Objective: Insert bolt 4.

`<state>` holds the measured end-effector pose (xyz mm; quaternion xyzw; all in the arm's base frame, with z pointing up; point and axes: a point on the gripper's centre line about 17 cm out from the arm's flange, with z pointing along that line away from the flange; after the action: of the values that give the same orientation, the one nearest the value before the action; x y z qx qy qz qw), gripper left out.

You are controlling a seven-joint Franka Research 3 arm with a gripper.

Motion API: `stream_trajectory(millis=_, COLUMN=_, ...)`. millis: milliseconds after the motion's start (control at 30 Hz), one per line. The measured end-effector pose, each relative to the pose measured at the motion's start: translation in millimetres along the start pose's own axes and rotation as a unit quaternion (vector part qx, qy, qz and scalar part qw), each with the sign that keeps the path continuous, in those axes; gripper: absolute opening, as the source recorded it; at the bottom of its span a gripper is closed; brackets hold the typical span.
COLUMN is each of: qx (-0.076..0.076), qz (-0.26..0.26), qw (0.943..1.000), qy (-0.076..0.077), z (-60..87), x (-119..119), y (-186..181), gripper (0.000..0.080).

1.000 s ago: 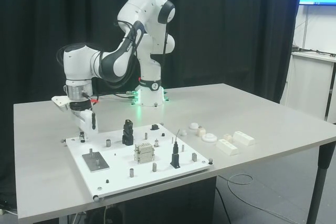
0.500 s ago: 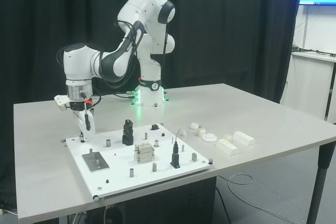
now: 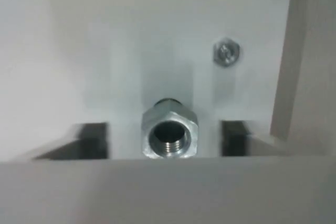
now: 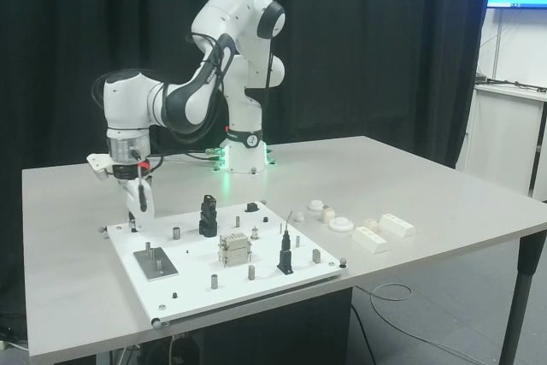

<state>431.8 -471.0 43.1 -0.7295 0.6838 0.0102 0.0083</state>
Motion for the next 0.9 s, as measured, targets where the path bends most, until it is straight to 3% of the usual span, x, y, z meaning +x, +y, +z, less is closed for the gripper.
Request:
stream_trajectory(millis=33, qx=-0.002, qz=-0.012, qw=0.9999, qy=0.002, z=-1.9, x=1.4, y=-0.6, gripper=0.0394)
stream_trajectory(millis=233, qx=-0.01, qz=-0.042, qw=0.999, qy=0.008, z=-16.8, x=9.3, y=-3.9, gripper=0.0394)
stream_trajectory(millis=267, qx=-0.012, qz=-0.045, qw=0.9989, qy=0.007, z=-19.5, x=10.4, y=-3.9, gripper=0.0676)
stream_trajectory(millis=300, qx=-0.014, qz=-0.047, qw=0.9988, qy=0.007, z=-22.3, x=11.4, y=-4.1, gripper=0.0676)
stream_trajectory(millis=333, qx=-0.015, qz=-0.049, qw=0.9987, qy=0.007, z=-25.0, x=12.2, y=-4.8, gripper=0.0765)
stream_trajectory(millis=600, qx=-0.014, qz=-0.066, qw=0.9977, qy=0.001, z=-42.9, x=16.9, y=-10.3, gripper=0.0765)
stream_trajectory(millis=633, qx=-0.014, qz=-0.074, qw=0.9972, qy=0.001, z=-44.4, x=17.6, y=-10.7, gripper=0.0798)
stream_trajectory(millis=900, qx=-0.014, qz=-0.14, qw=0.99, qy=-0.002, z=-54.1, x=22.9, y=-8.4, gripper=0.08)
